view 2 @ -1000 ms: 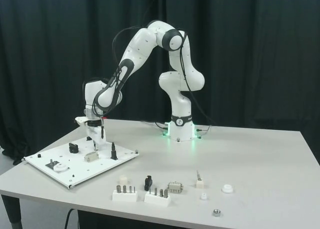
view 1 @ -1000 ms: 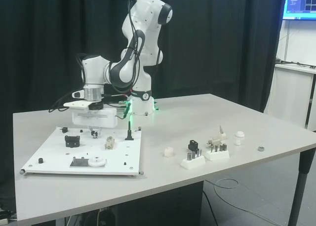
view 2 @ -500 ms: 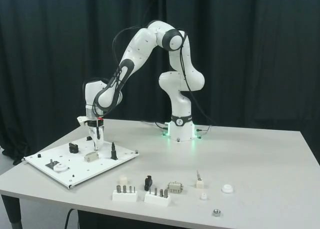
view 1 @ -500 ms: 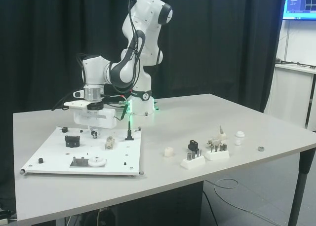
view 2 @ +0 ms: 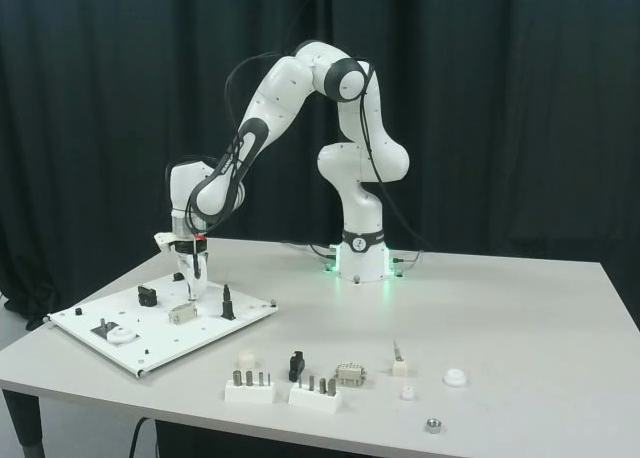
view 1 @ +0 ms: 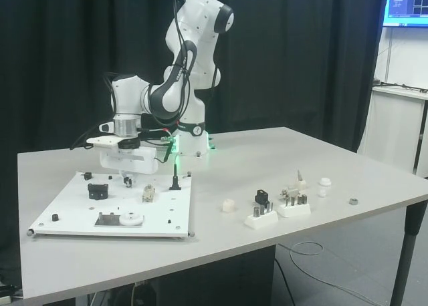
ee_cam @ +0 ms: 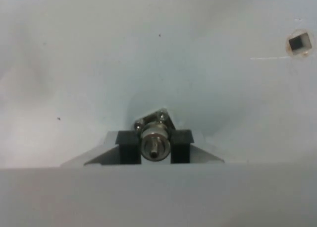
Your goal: Insert BNC.
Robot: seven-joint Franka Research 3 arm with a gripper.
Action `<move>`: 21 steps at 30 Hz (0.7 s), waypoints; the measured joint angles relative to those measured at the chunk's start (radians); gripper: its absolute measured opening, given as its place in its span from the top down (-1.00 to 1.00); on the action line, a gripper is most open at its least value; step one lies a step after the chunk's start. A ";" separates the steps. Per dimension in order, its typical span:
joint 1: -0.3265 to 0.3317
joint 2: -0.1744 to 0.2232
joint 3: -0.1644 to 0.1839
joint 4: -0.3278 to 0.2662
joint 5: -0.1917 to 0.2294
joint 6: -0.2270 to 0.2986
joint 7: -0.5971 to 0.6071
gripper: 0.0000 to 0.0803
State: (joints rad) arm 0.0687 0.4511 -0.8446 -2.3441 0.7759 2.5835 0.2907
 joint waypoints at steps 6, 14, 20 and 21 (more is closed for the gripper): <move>0.004 -0.001 -0.001 0.000 -0.004 0.001 -0.001 0.69; 0.021 -0.016 -0.010 0.001 -0.033 0.010 -0.001 -0.58; 0.042 -0.040 -0.027 0.001 -0.057 0.010 -0.001 -0.58; 0.045 -0.044 -0.030 0.001 -0.061 0.010 -0.001 -0.58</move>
State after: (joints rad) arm 0.1134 0.4071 -0.8747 -2.3433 0.7152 2.5931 0.2901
